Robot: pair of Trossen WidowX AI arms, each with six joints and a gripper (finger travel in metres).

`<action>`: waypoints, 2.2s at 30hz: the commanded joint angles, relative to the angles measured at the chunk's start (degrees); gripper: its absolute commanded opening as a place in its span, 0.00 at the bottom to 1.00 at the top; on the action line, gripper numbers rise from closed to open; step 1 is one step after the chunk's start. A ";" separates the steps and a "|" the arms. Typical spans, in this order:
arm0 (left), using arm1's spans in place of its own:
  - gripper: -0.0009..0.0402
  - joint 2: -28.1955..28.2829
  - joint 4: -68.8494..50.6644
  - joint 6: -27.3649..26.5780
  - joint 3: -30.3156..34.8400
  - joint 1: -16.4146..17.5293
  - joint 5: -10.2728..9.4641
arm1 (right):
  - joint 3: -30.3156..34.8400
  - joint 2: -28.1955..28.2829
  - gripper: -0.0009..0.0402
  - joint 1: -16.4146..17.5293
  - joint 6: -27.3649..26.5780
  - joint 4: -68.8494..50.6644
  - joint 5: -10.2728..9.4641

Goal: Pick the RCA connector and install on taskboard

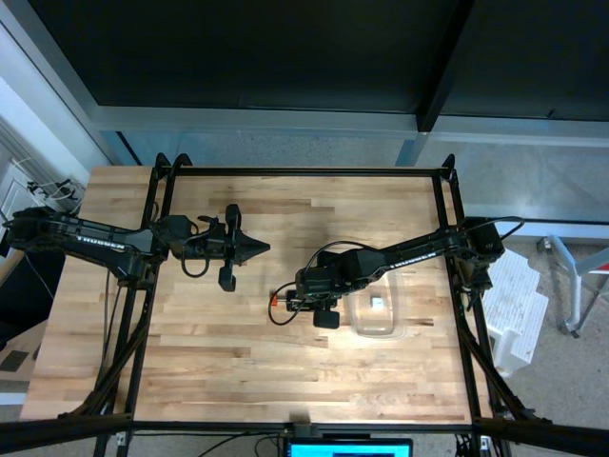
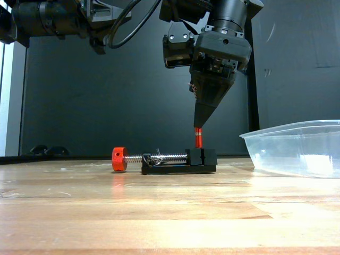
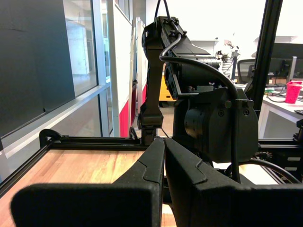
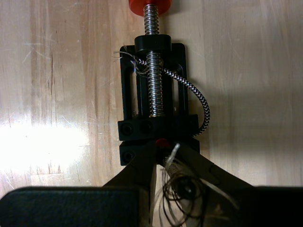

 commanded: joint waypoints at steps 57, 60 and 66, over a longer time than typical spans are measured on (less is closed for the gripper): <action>0.02 0.02 0.00 0.00 0.00 0.00 0.00 | -1.68 -11.87 0.42 0.04 -2.95 -5.79 1.25; 0.02 0.02 0.00 0.02 0.00 0.00 0.00 | -3.08 -14.49 0.38 0.00 -3.26 -3.87 1.25; 0.02 0.00 0.00 0.00 0.00 0.00 0.00 | -10.23 -23.04 0.23 -0.07 -3.50 2.91 1.29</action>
